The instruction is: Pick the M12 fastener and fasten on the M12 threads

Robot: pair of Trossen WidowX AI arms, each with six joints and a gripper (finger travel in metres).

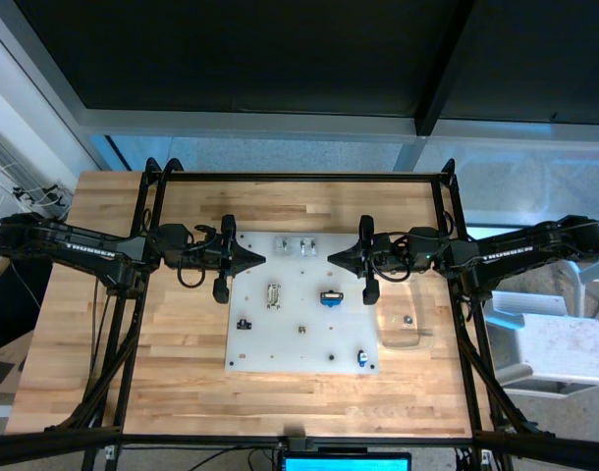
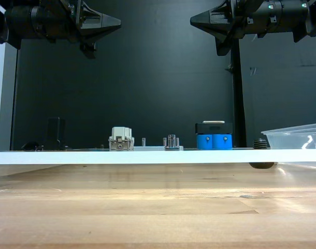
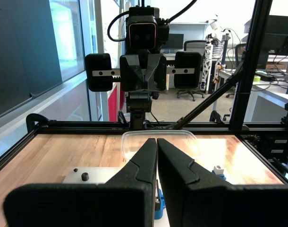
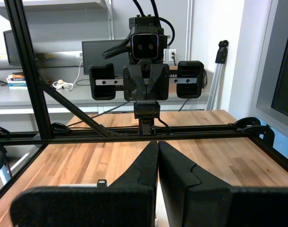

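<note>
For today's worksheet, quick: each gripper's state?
Left gripper: shut, empty, above the board, left part.
Right gripper: shut, empty, above the board, right part.

Matt wooden table (image 1: 162, 343), glossy white plastic board (image 1: 275, 348)

left arm (image 1: 74, 245): reaches in level from 9 o'clock, pointing to 3 o'clock
left gripper (image 1: 263, 259): held high, fingers pressed together
right arm (image 1: 516, 245): reaches in level from 3 o'clock, pointing to 9 o'clock
right gripper (image 1: 330, 259): held high, fingers pressed together, tip facing its twin, apart
</note>
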